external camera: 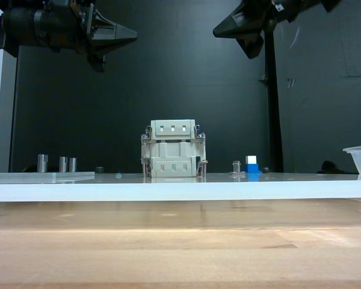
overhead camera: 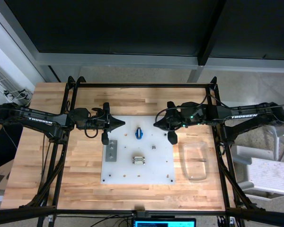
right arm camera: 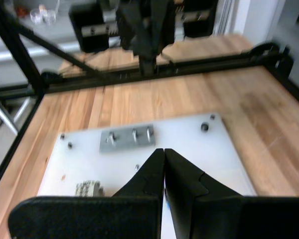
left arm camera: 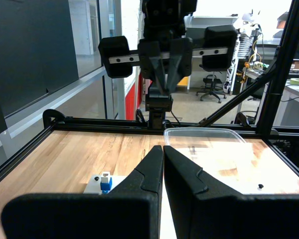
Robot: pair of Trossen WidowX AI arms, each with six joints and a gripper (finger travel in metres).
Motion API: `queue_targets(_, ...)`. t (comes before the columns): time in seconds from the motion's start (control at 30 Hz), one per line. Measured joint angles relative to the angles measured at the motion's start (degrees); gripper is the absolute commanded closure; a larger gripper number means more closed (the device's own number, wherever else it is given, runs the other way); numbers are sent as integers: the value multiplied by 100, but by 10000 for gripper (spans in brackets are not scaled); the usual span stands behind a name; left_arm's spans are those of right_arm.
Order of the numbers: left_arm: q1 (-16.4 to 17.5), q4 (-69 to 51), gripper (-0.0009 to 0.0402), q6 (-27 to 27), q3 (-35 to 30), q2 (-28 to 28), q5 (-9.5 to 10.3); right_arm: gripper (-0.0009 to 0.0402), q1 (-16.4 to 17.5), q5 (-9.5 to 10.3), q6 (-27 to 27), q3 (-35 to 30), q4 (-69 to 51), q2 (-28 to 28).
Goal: Remove the HAN10-E connector and place it in the container
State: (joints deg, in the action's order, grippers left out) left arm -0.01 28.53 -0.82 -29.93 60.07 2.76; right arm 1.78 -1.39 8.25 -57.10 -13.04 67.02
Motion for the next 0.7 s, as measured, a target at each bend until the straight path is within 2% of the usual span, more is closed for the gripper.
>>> queue_targets(0.47,0,0,393,2,-2,2,0,393,496,-7,24,-2656,-2863,1558)
queue_targets(0.7,0,0,393,2,0,0,0,393,686,-11,20,-3799,-3644,2365)
